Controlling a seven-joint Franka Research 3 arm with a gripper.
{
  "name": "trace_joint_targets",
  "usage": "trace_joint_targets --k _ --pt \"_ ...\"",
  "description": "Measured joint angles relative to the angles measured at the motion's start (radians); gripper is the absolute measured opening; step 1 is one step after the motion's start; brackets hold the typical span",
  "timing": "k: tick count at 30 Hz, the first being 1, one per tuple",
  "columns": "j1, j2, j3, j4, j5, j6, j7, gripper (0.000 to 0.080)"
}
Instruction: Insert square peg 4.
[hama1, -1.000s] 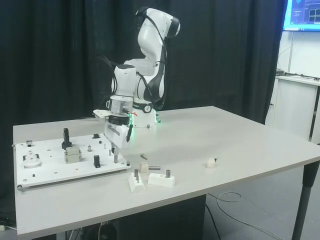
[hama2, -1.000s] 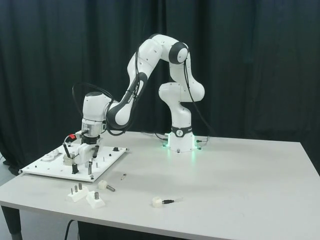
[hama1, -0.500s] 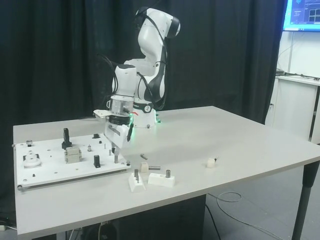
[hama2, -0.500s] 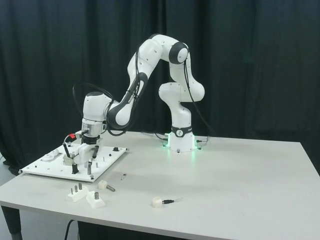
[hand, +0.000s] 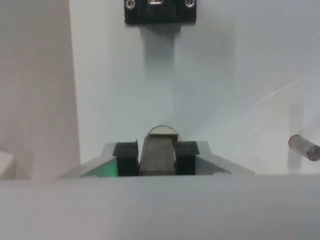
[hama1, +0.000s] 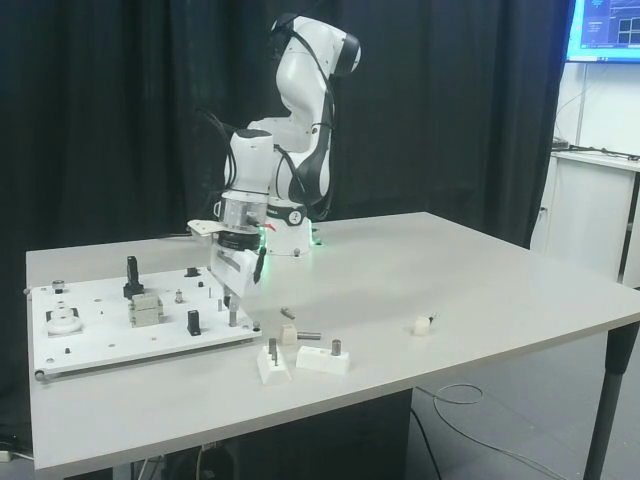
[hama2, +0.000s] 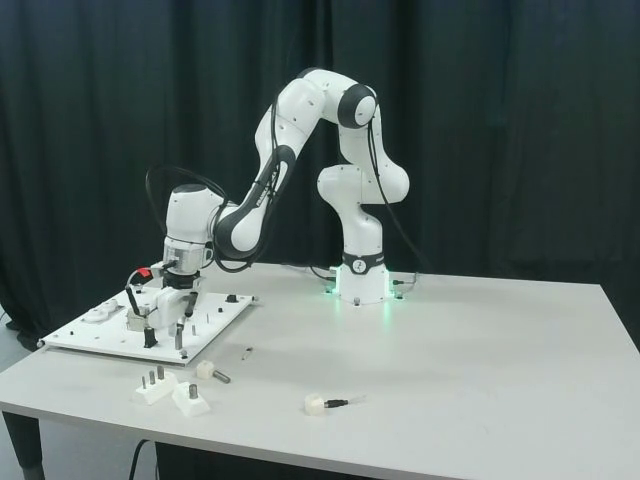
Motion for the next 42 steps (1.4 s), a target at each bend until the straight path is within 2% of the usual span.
trace_joint_targets --k 42 --pt "0.0 -0.001 0.005 -0.001 -0.001 0.003 -0.015 0.0153"
